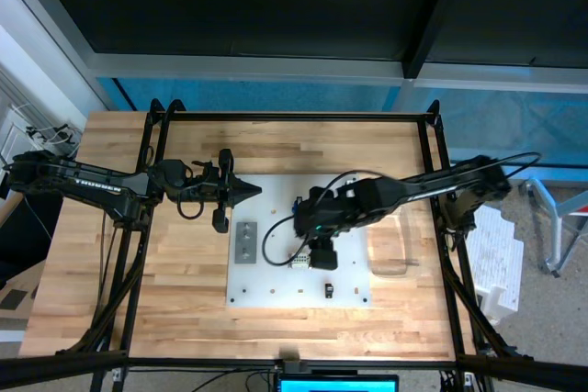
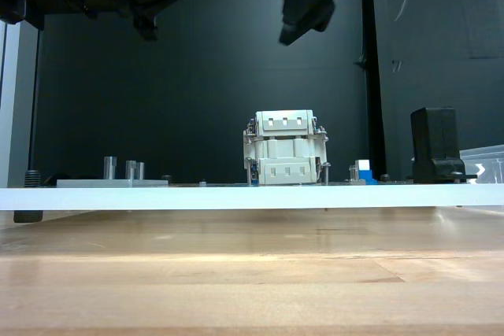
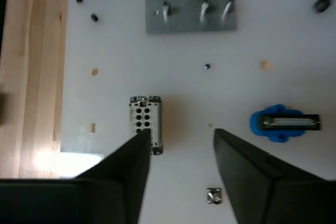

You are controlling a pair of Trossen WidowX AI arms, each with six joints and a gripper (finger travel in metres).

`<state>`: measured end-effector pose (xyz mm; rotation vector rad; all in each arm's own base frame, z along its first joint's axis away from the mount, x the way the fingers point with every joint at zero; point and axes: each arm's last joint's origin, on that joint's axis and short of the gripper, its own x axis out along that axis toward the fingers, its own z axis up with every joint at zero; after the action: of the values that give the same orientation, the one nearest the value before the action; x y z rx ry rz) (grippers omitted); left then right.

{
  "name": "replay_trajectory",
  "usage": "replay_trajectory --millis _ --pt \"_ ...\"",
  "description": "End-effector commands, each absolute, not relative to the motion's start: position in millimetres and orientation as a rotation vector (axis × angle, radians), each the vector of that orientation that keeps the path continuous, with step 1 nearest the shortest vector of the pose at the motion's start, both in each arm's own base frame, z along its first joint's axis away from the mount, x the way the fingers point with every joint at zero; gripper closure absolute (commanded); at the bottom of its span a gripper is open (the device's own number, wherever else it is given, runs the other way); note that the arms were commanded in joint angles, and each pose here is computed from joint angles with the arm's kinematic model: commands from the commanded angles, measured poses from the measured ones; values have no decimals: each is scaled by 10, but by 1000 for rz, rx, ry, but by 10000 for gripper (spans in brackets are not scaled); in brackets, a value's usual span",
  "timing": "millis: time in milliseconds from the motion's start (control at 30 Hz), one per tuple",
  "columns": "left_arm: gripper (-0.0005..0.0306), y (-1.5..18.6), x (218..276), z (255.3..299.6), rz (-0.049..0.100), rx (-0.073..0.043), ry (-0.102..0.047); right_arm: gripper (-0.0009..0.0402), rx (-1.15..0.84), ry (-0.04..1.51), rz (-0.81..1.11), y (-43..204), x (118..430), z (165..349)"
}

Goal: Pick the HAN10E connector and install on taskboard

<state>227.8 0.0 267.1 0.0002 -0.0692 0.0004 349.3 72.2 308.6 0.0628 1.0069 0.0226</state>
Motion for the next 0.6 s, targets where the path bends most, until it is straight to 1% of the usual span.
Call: replay_trajectory --millis 33,167,200,267,367,600 --pt "300 0 2279 2672 0 0 -70 302 86 940 9 598 3311 3133" --pt "300 0 2279 2672 0 0 -70 385 101 835 -4 432 3092 3179" --pt "300 0 2279 2672 0 0 -70 400 99 808 -6 396 3039 3182" --pt "300 0 2279 2672 0 0 -70 385 107 746 -18 312 2926 3204" --pt "300 0 2279 2672 0 0 -70 395 100 647 -33 195 2784 3217" --pt "300 0 2279 2672 0 0 -70 393 70 396 -72 -8 2508 3181"
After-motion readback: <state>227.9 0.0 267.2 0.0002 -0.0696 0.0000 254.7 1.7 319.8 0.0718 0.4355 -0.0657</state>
